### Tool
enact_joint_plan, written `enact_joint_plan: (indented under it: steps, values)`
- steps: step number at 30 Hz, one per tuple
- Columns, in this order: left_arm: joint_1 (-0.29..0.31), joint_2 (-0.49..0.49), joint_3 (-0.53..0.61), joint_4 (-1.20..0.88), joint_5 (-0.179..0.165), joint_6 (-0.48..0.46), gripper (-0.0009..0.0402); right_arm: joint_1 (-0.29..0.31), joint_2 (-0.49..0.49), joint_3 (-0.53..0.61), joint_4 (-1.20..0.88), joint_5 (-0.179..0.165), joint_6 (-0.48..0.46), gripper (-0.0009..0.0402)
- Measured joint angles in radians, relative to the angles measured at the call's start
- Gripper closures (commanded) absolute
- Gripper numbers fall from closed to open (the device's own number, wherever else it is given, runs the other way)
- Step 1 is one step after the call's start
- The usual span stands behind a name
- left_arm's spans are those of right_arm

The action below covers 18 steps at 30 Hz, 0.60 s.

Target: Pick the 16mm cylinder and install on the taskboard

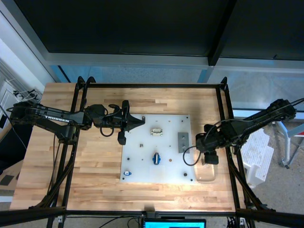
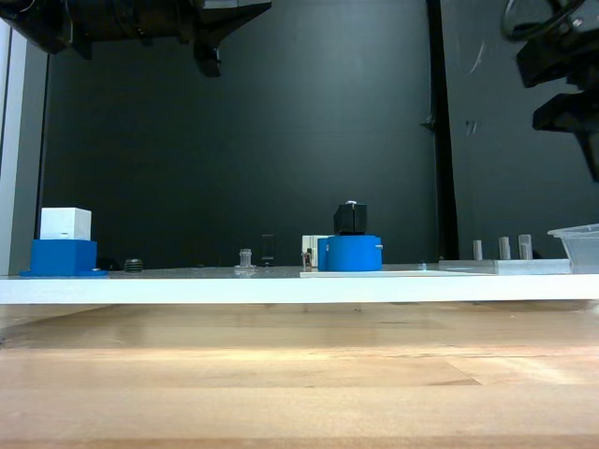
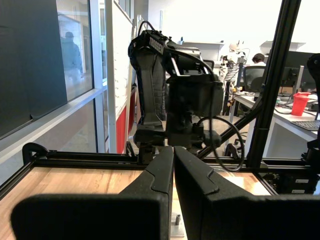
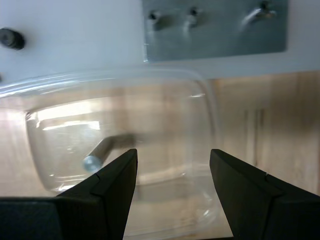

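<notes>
Wooden table (image 1: 95, 175): my right gripper (image 4: 172, 156) gapes over the clear tray (image 4: 209, 107) holding the flat-lying 16mm cylinder (image 4: 102, 150); left gripper (image 3: 173, 150), closed, well apart from it

Overhead and table-level views, taskboard (image 1: 142, 164) in both

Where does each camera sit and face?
High: above near edge, down onto square white taskboard; left gripper above its far edge, right gripper over clear plastic tray.
Low: table height, level along taskboard; grippers overhead.
Left wrist: level past shut left gripper toward right arm.
Right wrist: down between open fingers at silver metal peg in tray.
High, right wrist share tray.
</notes>
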Motion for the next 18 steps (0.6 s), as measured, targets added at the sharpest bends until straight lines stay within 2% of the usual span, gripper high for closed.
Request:
enact_joint_plan:
  steps: [16,18]
  values:
    - [0.000,0.000,0.000,0.000,0.000,0.000,0.0392,0.243,0.014,0.006,0.002,0.005,0.253,0.0192]
    - [0.000,0.000,0.000,0.000,0.000,0.000,0.0392,0.270,0.014,0.006,0.002,0.018,0.285,0.0192]
